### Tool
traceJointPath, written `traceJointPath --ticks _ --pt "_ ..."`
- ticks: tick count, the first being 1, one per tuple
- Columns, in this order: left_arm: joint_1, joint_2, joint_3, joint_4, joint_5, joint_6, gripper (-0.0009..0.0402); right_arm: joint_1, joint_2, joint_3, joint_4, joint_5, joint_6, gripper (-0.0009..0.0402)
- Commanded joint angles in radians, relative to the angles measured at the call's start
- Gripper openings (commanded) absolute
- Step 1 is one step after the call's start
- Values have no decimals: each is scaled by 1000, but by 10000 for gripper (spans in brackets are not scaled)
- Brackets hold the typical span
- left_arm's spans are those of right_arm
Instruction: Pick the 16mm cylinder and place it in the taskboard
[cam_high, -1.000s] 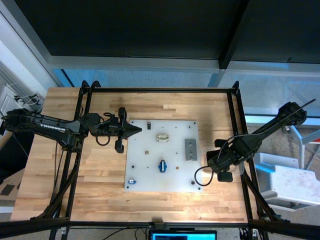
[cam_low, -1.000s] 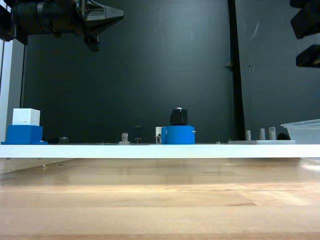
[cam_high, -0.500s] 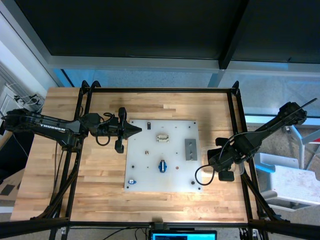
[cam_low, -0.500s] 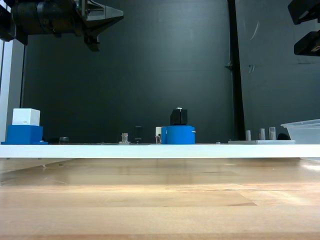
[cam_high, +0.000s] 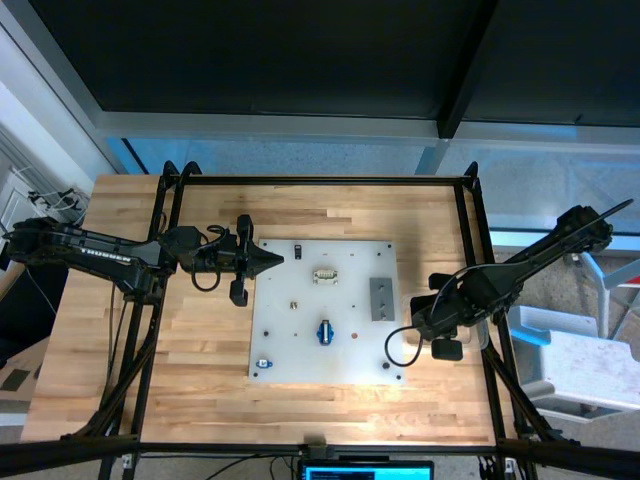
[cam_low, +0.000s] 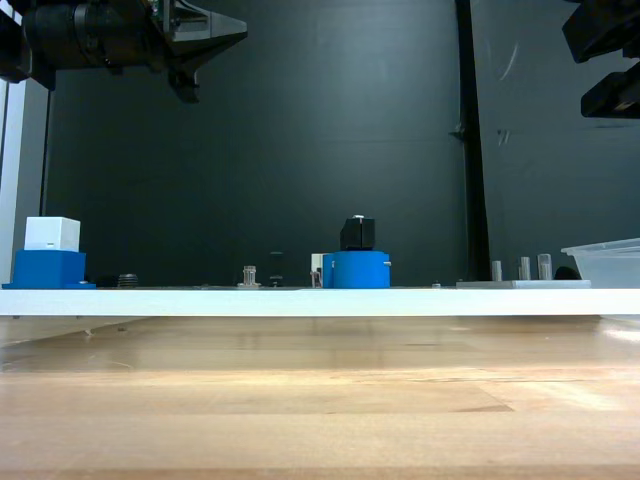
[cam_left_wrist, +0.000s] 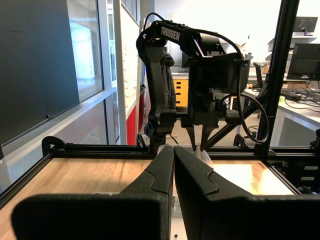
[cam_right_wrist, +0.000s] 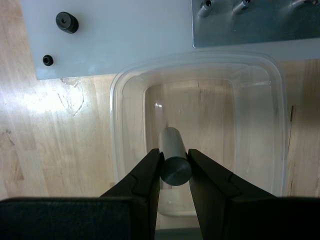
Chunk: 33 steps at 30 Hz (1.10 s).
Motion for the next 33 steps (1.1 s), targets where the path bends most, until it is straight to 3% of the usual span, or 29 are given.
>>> traceJointPath --ticks 1,33 --pt "0 0 0 0 0 0 0 -10 24 25 2 1 0 9" --pt "0 0 0 0 0 0 0 -129 338 267 57 1 -110 9"
